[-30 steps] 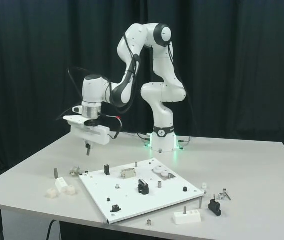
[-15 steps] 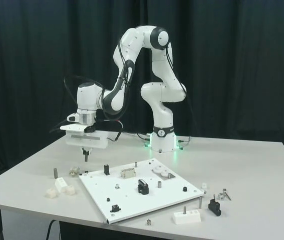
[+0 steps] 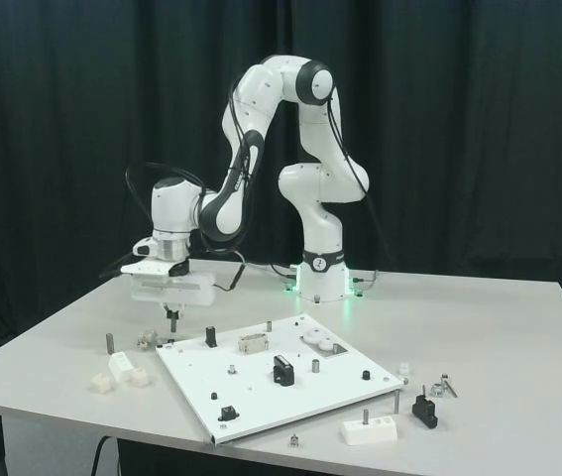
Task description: Place square peg 3.
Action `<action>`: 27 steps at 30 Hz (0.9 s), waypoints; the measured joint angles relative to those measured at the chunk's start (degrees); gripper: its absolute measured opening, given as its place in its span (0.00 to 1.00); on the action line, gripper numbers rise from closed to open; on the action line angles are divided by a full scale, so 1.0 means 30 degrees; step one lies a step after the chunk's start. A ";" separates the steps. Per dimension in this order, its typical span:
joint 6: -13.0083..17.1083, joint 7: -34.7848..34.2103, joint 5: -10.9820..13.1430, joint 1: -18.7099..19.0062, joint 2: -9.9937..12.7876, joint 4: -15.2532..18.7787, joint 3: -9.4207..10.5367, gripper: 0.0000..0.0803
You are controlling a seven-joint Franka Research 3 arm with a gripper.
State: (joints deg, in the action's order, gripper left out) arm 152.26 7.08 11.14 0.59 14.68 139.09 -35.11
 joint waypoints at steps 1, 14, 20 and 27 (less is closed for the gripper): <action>0.0000 0.0000 0.0022 0.0000 0.0050 0.0000 0.0022 0.14; -0.0020 0.0000 0.0627 -0.0001 0.0585 -0.0001 0.0106 0.14; -0.0036 0.0000 0.0785 -0.0003 0.0723 -0.0001 0.0106 0.14; -0.0061 0.0000 0.0826 -0.0011 0.0758 -0.0006 0.0102 0.14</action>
State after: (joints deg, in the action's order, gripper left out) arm 152.08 7.08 13.62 0.55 16.96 139.07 -34.81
